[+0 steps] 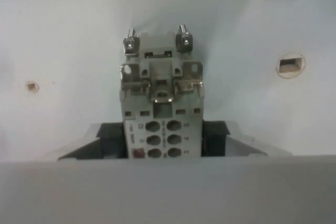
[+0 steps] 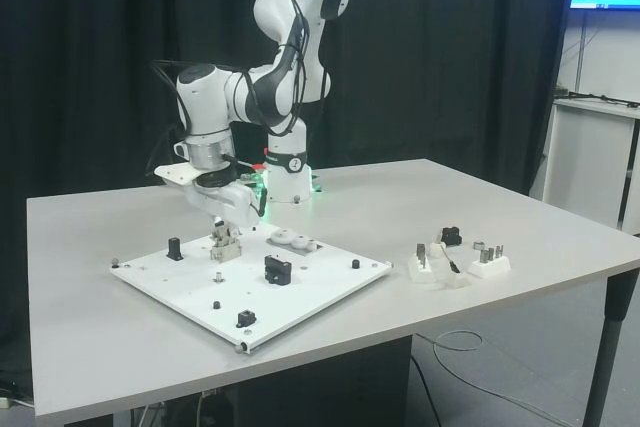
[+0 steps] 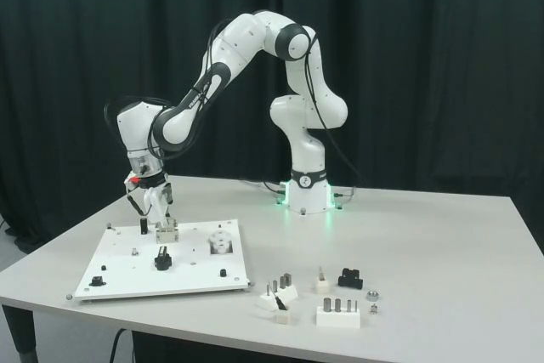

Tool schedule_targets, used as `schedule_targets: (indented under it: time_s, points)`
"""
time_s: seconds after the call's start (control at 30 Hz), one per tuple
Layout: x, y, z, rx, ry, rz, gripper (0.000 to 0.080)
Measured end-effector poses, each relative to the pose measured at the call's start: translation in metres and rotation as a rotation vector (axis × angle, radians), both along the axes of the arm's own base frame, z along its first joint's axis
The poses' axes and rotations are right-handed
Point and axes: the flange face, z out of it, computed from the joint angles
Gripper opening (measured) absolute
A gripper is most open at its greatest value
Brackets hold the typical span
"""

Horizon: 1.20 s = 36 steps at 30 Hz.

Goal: Insert waterproof.

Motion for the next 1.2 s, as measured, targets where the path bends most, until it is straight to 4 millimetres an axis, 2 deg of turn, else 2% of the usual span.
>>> schedule_targets:
  time_s: [1.0,1.03,1.2]
  points:
    - [0.0,-0.0007,-0.0001,0.003,-0.002,-0.004,0.0308]
    - [0.0,-0.0008,0.0,0.003,-0.002,-0.005,0.0362]
    - [0.001,-0.0016,0.002,0.005,-0.001,-0.002,0.0362]
